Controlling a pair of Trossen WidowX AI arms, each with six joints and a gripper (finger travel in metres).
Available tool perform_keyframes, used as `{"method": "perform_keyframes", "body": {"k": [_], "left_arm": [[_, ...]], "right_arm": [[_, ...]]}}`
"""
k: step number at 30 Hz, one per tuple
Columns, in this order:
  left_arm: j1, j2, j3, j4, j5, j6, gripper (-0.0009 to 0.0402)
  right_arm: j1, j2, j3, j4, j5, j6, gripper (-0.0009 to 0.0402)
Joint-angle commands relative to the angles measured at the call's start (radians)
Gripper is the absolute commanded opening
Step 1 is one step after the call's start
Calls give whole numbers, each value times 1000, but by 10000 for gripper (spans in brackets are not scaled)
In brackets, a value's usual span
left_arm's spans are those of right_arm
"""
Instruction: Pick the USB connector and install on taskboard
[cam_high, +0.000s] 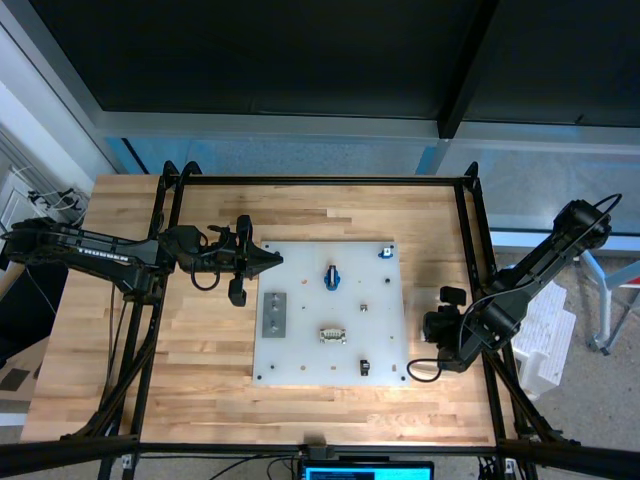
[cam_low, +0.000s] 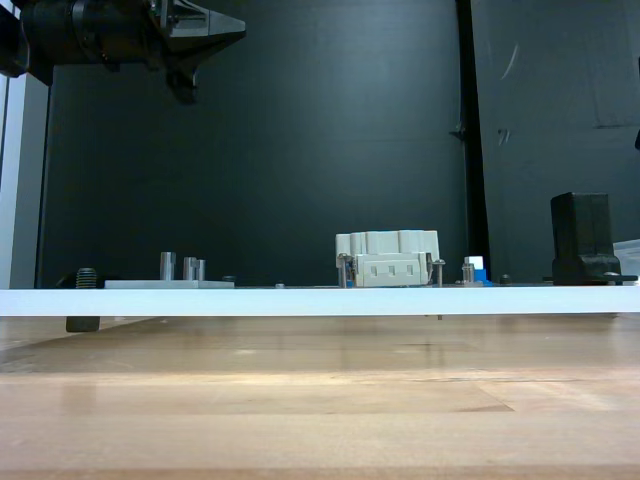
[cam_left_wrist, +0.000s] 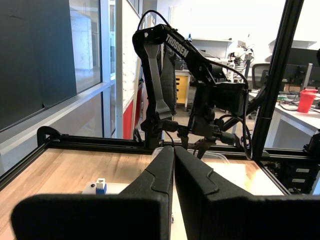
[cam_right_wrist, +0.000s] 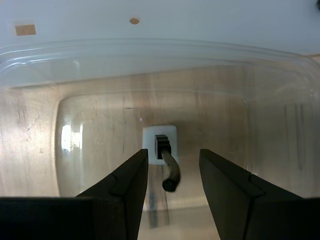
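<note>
Over at the right edge of the tabletop (cam_high: 200, 370), the right hand (cam_right_wrist: 172, 154) hangs low inside a clear plastic tray (cam_right_wrist: 150, 50), fingers apart and holding nothing. The USB connector (cam_right_wrist: 162, 146) lies on the tray floor just ahead of the gap between them, its dark head over a small pale square piece (cam_right_wrist: 150, 135) and a short cable stub (cam_right_wrist: 171, 172) curling back toward the hand. Across the way, the left hand (cam_left_wrist: 174, 149) hovers high near the left edge of the taskboard (cam_high: 300, 350), fingers pressed together and empty. So the pick is not yet made, and this is the tricky bit. That plug is far smaller than the fingers, so a squeeze landing on the bendy stub rather than the head could let the plug swing or twist. Closing too low might catch the pale piece as well. The tray looks light, so a nudge against its wall could slide it and shift everything. And if the plug comes up crooked, it likely won't seat in the black socket (cam_high: 366, 367) on the board.
</note>
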Motion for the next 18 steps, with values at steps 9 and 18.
{"method": "perform_keyframes", "body": {"k": [9, 18], "left_arm": [[0, 0, 0, 0, 0, 0, 0], [0, 0, 0, 0, 0, 0, 0]], "right_arm": [[-19, 0, -63, 93, -16, -26, 140], [-21, 0, -89, 137, -16, -26, 139]]}}
